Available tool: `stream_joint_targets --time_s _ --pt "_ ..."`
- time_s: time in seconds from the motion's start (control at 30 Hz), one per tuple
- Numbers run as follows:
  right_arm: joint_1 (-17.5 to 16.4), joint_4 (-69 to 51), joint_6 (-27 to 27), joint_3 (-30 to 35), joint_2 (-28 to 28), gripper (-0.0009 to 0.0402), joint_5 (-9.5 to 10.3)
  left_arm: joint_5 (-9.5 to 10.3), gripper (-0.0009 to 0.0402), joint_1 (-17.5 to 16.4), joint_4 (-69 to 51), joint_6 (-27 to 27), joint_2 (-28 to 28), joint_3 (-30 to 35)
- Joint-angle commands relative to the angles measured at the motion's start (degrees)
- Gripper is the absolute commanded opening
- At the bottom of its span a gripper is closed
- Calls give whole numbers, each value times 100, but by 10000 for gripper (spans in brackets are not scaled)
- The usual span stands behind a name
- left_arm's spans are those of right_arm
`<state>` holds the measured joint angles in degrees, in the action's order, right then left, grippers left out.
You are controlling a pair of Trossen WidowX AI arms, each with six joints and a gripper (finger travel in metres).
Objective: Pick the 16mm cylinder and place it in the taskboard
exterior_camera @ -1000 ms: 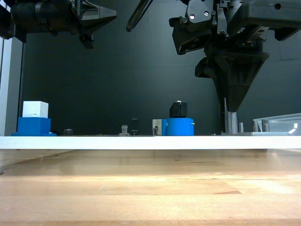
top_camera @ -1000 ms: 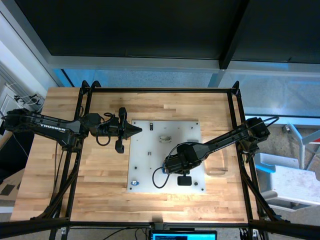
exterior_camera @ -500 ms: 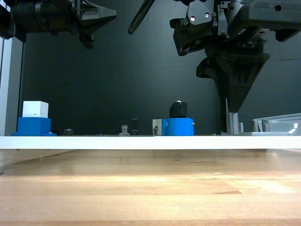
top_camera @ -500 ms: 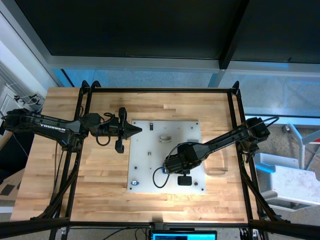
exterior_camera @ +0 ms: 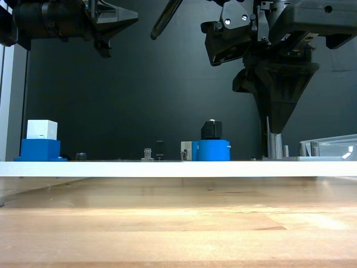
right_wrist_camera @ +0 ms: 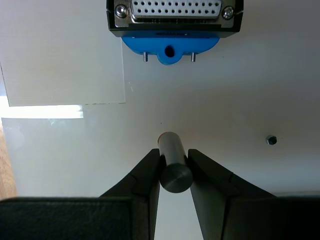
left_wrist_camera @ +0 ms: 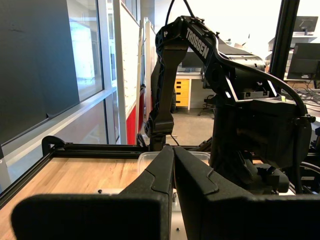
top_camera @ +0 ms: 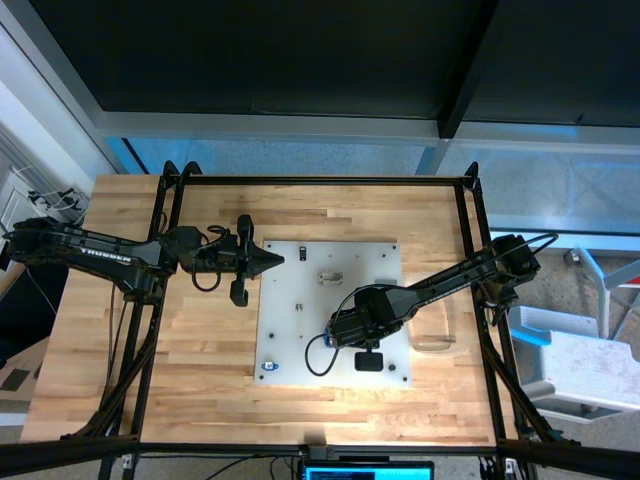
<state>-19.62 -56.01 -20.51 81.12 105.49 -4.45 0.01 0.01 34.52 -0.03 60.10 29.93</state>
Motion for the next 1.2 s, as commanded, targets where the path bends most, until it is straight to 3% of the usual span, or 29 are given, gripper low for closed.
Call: stream_joint_targets --time_s 0.03,1.2 --pt "-2 2 0 0 -2 32 2 -2 0 0 0 0 0 2" --pt "2 153 -2 -105 0 32 20 -2 0 -2 0 -2 0 2"
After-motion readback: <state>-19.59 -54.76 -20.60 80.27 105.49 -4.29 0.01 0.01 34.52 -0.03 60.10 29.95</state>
